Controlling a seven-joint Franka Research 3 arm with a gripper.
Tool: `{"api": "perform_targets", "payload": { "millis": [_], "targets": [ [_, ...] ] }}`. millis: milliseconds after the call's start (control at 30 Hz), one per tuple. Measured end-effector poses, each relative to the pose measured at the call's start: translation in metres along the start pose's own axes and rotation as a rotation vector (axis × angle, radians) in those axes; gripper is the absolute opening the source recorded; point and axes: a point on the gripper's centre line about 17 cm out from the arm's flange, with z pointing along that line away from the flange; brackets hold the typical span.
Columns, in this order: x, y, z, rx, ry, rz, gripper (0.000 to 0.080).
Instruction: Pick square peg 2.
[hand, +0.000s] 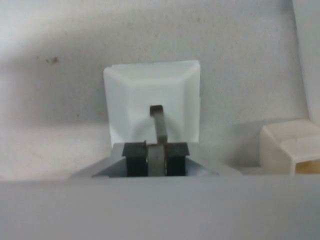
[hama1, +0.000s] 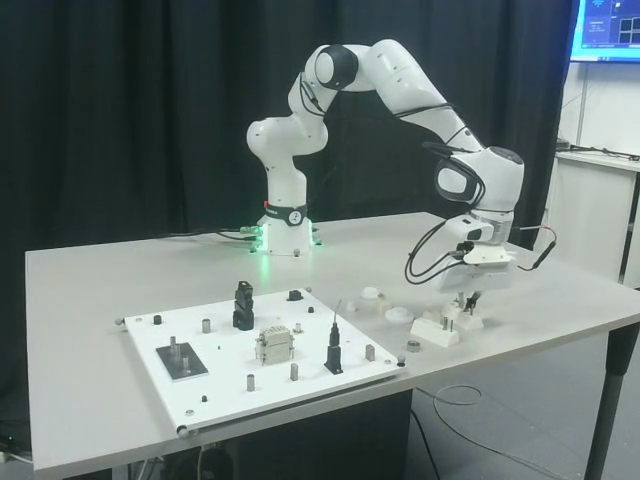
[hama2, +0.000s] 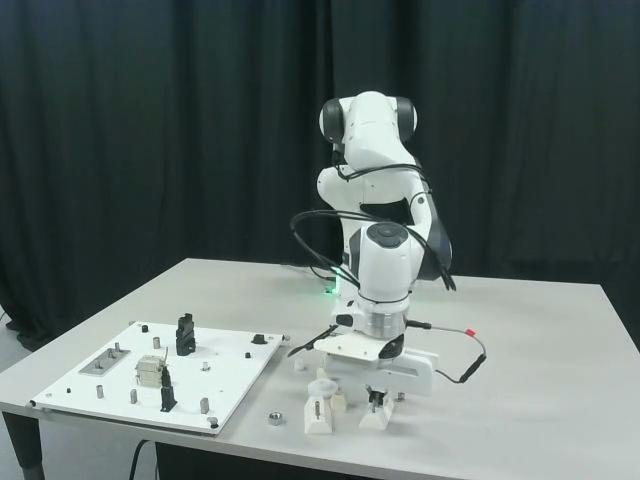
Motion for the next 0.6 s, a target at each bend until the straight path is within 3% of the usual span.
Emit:
{"api": "perform_targets", "payload": {
  "millis": [600],
  "targets": [
    [-0.002, -0.002, -0.027, 0.009, -0.005, -0.007, 0.0077]
  ]
}}
